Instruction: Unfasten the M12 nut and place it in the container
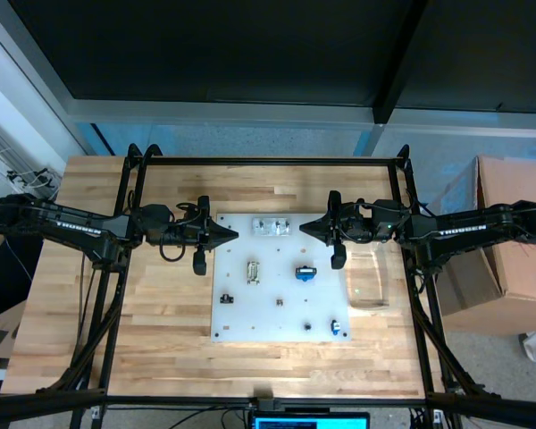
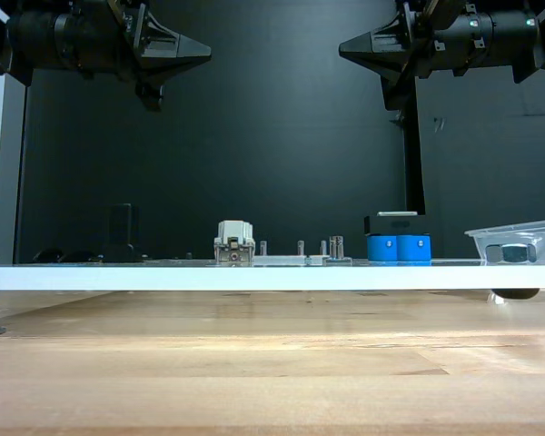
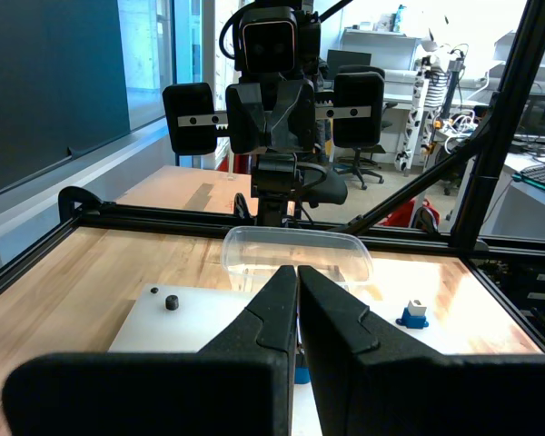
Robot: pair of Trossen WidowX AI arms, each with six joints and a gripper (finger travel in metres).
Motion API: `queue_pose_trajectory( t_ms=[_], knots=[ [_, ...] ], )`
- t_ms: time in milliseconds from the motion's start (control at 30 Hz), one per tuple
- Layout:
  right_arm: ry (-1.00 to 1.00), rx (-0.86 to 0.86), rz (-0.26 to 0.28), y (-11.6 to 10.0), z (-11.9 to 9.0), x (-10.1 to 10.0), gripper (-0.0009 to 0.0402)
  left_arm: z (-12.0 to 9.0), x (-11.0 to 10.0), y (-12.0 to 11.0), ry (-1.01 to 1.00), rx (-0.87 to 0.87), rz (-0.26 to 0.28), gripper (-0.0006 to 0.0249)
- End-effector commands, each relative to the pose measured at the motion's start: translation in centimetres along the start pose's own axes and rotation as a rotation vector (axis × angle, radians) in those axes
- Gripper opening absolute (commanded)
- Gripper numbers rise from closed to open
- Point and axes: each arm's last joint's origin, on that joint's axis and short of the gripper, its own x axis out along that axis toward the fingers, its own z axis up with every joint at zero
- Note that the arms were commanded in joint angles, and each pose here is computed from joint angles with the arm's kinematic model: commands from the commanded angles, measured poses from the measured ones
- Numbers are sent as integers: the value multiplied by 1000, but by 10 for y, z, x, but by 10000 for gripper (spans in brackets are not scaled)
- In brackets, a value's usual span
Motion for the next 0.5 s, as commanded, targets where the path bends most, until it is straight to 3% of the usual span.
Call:
queue_pose_trajectory(
  t_ms=[33, 400, 500],
  knots=[
    [-3, -18, 33, 2, 0, 0, 0, 0, 0, 0, 0, 0, 1, 0],
    [0, -16, 33, 2, 0, 0, 0, 0, 0, 0, 0, 0, 0, 0],
    [53, 18, 65, 5, 0, 1, 0, 0, 0, 0, 0, 0, 0, 0]
  ],
)
